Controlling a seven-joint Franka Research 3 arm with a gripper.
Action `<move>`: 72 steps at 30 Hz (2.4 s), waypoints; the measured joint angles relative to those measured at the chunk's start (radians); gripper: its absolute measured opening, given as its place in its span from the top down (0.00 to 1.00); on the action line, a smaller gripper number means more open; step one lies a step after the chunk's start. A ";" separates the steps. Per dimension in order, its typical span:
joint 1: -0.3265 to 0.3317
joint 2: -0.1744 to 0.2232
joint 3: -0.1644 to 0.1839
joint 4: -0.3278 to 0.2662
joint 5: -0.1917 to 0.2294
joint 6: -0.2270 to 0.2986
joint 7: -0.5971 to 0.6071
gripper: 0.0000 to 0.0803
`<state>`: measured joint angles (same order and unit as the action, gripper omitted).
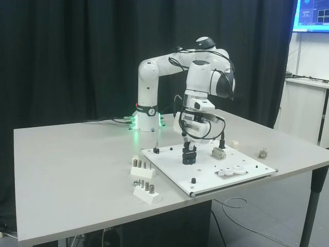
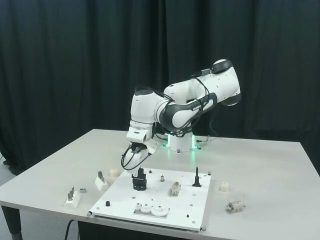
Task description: Insert D-SUB.
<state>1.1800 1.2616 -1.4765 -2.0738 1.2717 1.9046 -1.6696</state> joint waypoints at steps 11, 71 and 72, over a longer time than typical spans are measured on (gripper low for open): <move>0.000 0.000 0.000 -0.002 0.003 0.000 0.004 0.81; 0.013 0.005 0.000 -0.008 0.004 0.012 0.063 0.81; 0.014 0.005 0.000 -0.008 0.004 0.012 0.061 0.81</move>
<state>1.1936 1.2669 -1.4765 -2.0816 1.2760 1.9161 -1.6081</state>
